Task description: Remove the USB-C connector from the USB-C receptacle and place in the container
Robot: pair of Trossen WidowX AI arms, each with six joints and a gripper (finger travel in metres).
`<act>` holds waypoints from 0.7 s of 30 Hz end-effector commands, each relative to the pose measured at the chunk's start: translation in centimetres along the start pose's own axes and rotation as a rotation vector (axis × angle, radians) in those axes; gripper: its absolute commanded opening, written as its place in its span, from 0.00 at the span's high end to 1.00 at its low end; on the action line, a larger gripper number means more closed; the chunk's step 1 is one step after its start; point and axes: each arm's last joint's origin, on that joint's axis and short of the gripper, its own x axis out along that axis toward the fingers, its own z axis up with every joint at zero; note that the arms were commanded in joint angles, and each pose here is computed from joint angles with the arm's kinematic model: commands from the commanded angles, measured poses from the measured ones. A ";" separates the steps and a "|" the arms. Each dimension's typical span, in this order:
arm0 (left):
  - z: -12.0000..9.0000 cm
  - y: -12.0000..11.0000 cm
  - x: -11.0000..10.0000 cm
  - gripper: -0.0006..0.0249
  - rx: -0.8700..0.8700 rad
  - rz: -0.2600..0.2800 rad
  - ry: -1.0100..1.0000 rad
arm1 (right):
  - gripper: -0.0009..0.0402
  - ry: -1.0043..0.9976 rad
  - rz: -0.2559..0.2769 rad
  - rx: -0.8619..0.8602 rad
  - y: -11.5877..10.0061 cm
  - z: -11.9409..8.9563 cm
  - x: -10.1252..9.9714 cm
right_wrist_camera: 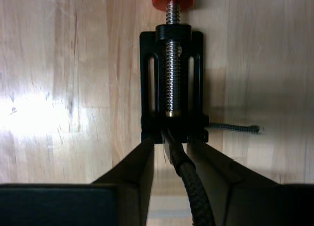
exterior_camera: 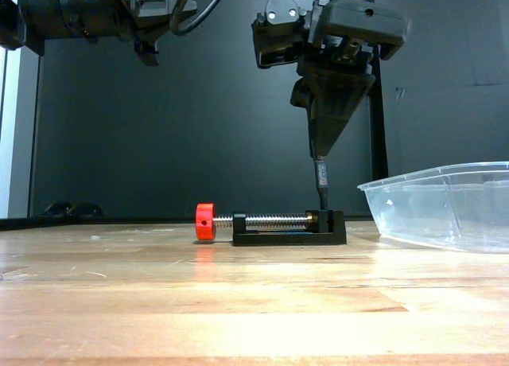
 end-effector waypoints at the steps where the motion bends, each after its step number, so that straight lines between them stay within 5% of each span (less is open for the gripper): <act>1: 0.0 0.0 0.0 0.98 0.000 0.000 0.000 | 0.86 -0.002 0.000 0.002 0.0 0.0 0.0; 6: 0.0 0.0 0.0 0.98 0.000 0.000 0.000 | 0.99 -0.004 0.001 0.000 0.0 -0.1 -0.2; 21: 0.0 0.0 0.0 0.98 0.000 0.000 0.000 | 0.98 -0.039 -0.016 0.005 -0.3 -0.3 -1.7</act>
